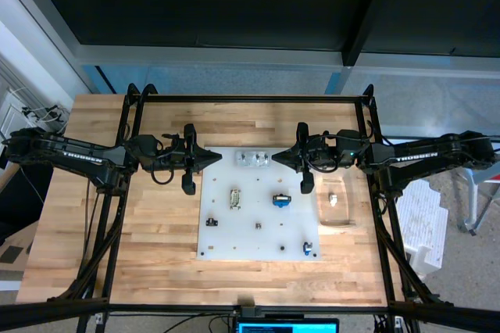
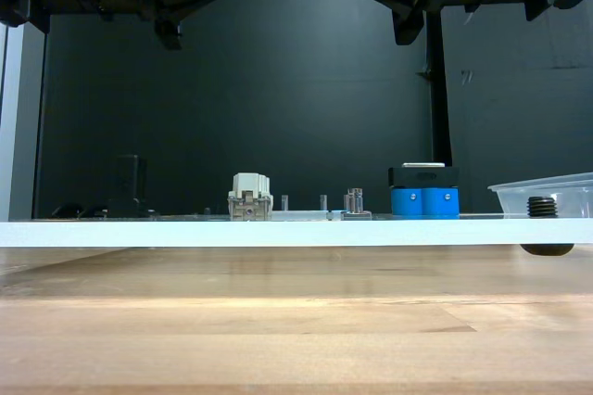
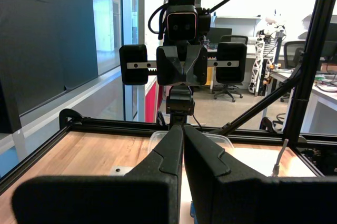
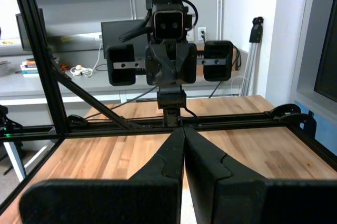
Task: Pick the RJ45 connector and install on taskboard
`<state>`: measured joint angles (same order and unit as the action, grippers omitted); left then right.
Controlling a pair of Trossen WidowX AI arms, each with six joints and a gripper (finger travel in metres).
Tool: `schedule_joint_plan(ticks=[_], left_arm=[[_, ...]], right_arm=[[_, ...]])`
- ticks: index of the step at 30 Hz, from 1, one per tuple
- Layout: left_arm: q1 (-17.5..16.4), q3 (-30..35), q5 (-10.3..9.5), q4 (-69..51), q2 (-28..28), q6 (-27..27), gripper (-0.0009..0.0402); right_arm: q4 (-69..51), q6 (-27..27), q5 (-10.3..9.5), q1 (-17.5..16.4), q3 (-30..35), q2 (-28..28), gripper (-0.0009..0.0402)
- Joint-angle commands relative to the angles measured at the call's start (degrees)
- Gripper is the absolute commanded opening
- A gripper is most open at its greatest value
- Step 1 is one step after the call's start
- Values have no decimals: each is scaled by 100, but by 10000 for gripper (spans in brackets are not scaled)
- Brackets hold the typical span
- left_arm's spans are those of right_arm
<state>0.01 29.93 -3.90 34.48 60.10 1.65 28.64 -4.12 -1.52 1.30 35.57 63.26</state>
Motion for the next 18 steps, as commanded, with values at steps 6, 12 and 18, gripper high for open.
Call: schedule_joint_plan(ticks=[6,12,18], left_arm=[[0,2,2,2,2,-2,0],[0,2,2,2,2,-2,0],[0,2,2,2,2,-2,0]], right_arm=[[295,-11,-2,-7,-52,4,0],[278,-11,2,-11,-52,4,0],[240,-4,-4,-11,-52,4,0]])
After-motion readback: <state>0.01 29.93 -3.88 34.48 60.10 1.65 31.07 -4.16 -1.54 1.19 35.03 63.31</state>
